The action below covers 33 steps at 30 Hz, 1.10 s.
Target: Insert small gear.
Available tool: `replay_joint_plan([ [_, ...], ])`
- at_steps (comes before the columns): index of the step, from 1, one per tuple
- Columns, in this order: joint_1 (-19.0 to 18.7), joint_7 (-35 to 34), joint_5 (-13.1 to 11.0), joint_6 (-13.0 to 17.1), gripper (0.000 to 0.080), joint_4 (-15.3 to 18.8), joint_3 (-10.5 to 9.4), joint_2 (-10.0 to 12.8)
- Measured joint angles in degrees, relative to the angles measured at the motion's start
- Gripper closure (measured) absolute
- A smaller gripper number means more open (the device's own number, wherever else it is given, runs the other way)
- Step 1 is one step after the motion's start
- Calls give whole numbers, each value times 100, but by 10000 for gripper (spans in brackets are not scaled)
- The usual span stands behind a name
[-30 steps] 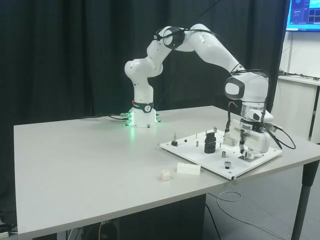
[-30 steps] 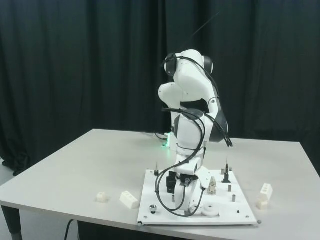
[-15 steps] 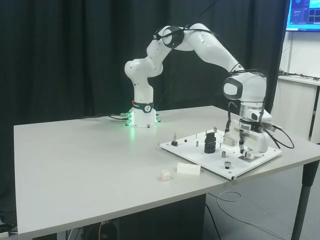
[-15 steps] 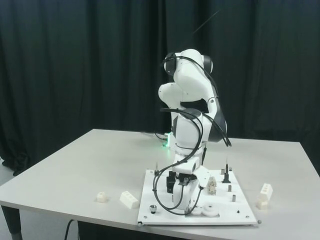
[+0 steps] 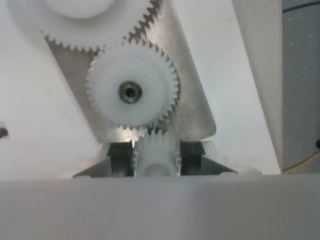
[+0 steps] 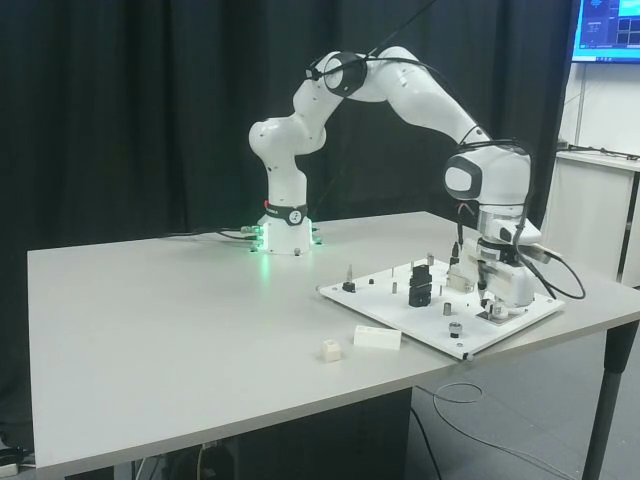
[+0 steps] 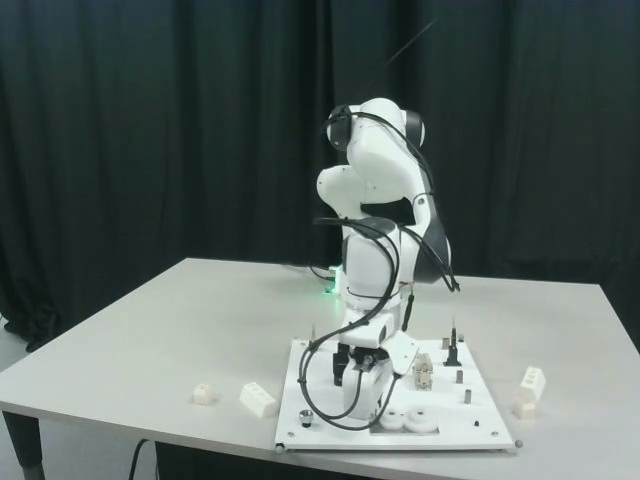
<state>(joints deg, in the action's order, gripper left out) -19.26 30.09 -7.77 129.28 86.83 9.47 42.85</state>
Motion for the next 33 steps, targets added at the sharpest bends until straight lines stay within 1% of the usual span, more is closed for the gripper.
replay_joint_plan([
  [5, 4, -94, -76, 0, 604, 3, 10, 0],
  [8, 2, -288, -80, 0, 604, 4, 11, -1],
  [12, -1, -317, -67, 0, 604, 5, 11, -1],
  [15, -13, -221, -15, 0, 604, 5, 11, -1],
  [21, -52, 295, 169, 1, 604, 1, 11, -1],
  [25, -64, 511, 242, 12, 604, 1, 11, 2],
  [30, -64, 524, 260, 28, 604, 1, 11, 7],
  [33, -62, 315, 258, 28, 604, 1, 11, 7],
])
